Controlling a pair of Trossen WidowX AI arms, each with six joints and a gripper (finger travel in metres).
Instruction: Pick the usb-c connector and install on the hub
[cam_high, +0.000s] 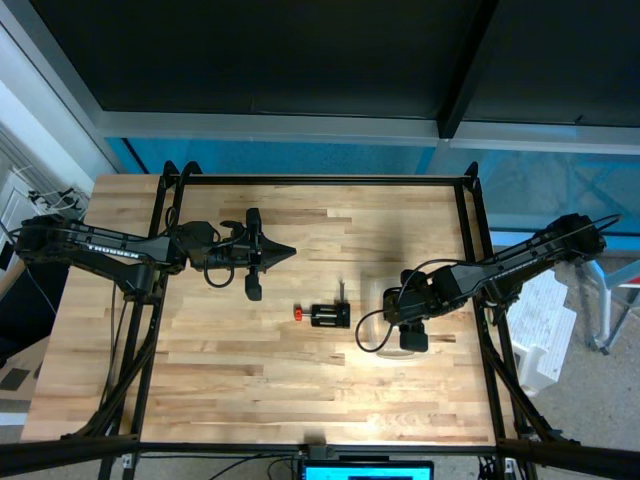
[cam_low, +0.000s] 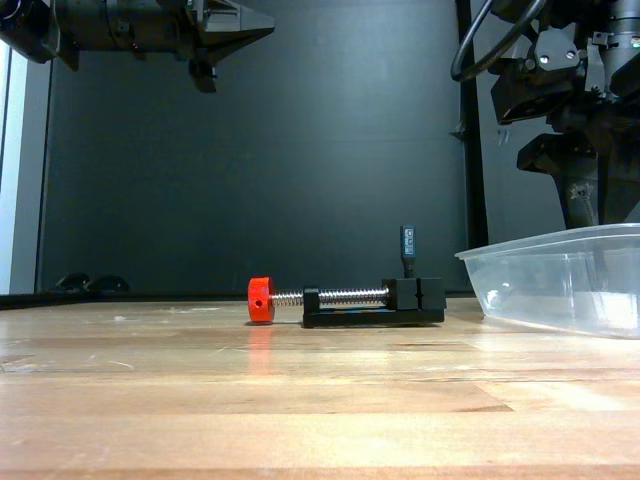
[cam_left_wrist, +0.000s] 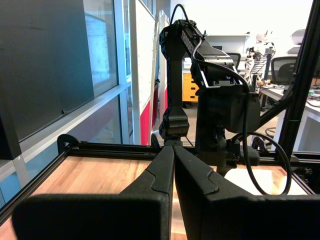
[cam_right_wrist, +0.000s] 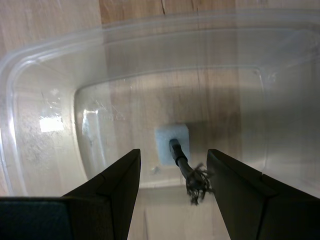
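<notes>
You have a pale honey-toned table (cam_high: 250, 370) with streaky darker grain, and on it the hub (cam_low: 372, 303): matt black body, orange-red knob (cam_low: 260, 299), bright silver threaded screw (cam_low: 345, 296). The left gripper (cam_left_wrist: 174, 150), up over the table's left half, reads plain black, its arm (cam_high: 105, 251) carrying white lettering; the right gripper (cam_right_wrist: 173, 154), down over the tray (cam_right_wrist: 45, 100), is black too. The tray is colourless and see-through with white glare patches, wood grain showing through; inside, note the dark grey-black usb-c connector (cam_right_wrist: 185, 167) against a pale bluish-white square (cam_right_wrist: 165, 137).
</notes>
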